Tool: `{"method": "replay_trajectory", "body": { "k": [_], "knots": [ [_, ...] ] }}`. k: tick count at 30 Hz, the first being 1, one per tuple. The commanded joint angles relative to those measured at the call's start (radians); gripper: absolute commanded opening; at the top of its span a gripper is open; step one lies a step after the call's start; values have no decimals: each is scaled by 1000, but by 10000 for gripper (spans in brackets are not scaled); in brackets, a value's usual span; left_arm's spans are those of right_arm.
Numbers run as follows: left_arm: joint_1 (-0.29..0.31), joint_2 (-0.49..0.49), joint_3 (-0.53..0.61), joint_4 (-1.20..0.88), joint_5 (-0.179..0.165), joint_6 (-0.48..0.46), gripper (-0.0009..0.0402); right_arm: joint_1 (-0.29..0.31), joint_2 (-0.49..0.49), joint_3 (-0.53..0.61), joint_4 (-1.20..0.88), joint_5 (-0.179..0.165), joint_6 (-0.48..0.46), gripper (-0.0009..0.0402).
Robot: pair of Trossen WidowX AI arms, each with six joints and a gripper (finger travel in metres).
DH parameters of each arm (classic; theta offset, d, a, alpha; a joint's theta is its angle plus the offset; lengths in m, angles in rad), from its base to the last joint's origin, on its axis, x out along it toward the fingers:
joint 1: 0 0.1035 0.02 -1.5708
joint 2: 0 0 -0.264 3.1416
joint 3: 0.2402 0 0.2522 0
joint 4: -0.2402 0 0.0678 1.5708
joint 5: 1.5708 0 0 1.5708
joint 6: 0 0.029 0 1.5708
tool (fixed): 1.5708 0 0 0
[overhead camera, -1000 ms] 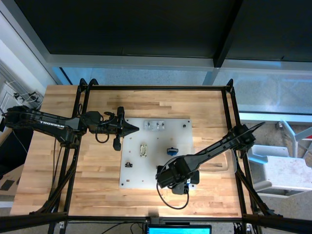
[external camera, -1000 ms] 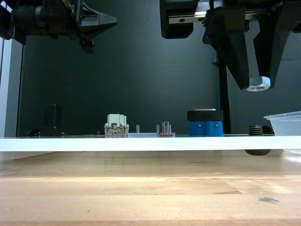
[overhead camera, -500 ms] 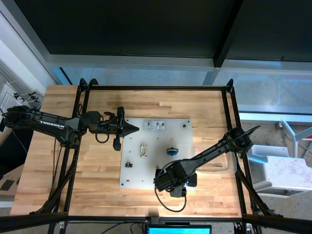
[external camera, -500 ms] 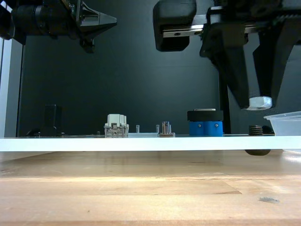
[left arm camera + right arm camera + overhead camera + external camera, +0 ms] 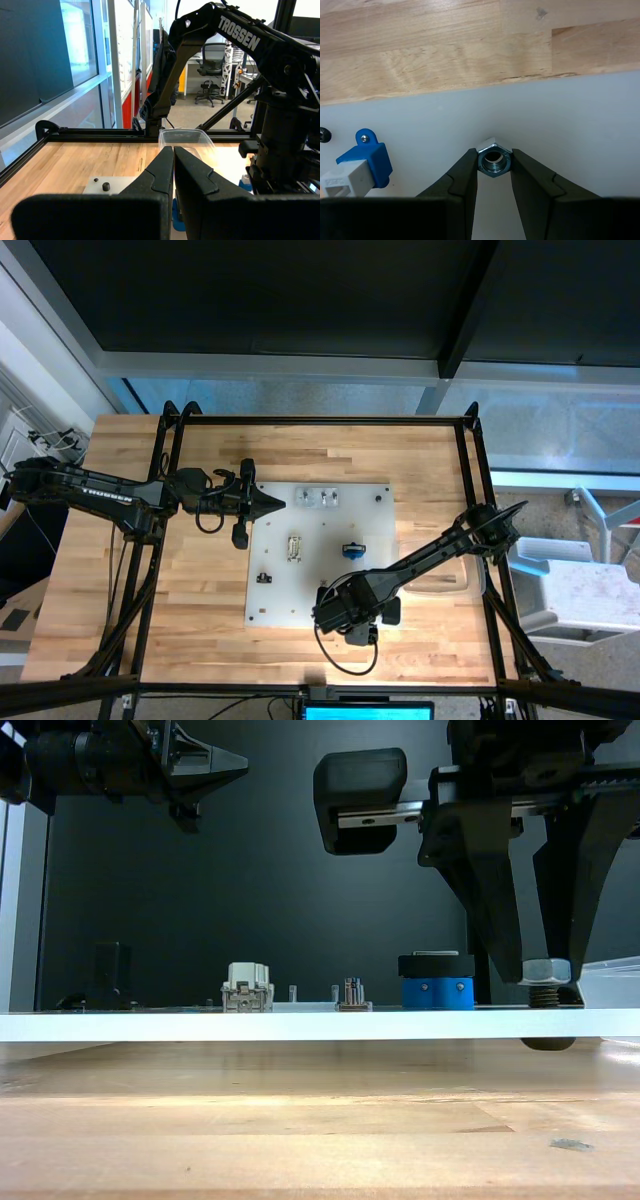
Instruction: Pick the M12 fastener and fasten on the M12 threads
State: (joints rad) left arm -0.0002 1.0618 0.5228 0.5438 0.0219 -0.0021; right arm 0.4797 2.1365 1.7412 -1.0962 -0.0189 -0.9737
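Observation:
My right gripper is shut on the small silver M12 nut, pinching its flats between both fingers. In the low view the nut rests right at the top of the black ribbed stud, whose ribs still show beneath it; whether the threads have caught I cannot tell. From the high view the right gripper hangs over the white board's near right edge and hides both nut and stud. My left gripper hovers shut and empty over the board's far left edge, high above it.
A clear tray lies just right of the board, behind the stud in the low view. Blue fittings, a small connector and a silver post stand mid-board. The black frame rails ring the table.
The right gripper has come down with the nut, from well above the stud to touching its top, shifting slightly left over the board's near edge. The left arm has stayed still.

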Motion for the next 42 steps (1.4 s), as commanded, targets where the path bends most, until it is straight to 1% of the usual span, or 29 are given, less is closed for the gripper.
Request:
{"method": "replay_trajectory", "body": {
  "k": [1, 12, 17, 20, 22, 25, 34, 38, 42],
  "knots": [
    [0, 0, 0, 0, 0, 0, 0, -2, 8, -7, 11, 1, 0, 39],
    [0, 0, 0, 0, 0, 0, 0, -2, 19, -11, 30, 0, 3, 39],
    [0, 0, 0, 0, 0, 0, 0, -2, 19, -11, 24, 0, 51, 39],
    [0, 0, 0, 0, 0, 0, 0, -2, 19, -11, 16, 0, 63, 39],
    [0, 0, 0, 0, 0, 0, 0, -2, 19, -11, 10, 0, 97, 39],
    [0, 0, 0, 0, 0, 0, 0, -2, 19, -11, 5, 0, 171, 39],
    [0, 0, 0, 0, 0, 0, 0, -2, 18, -11, -6, 0, 457, 39],
    [0, 0, 0, 0, 0, 0, 0, -2, 18, -11, -7, 0, 618, 39],
    [0, 0, 0, 0, 0, 0, 0, -3, 18, -11, -6, 0, 818, 39]
  ]
}}
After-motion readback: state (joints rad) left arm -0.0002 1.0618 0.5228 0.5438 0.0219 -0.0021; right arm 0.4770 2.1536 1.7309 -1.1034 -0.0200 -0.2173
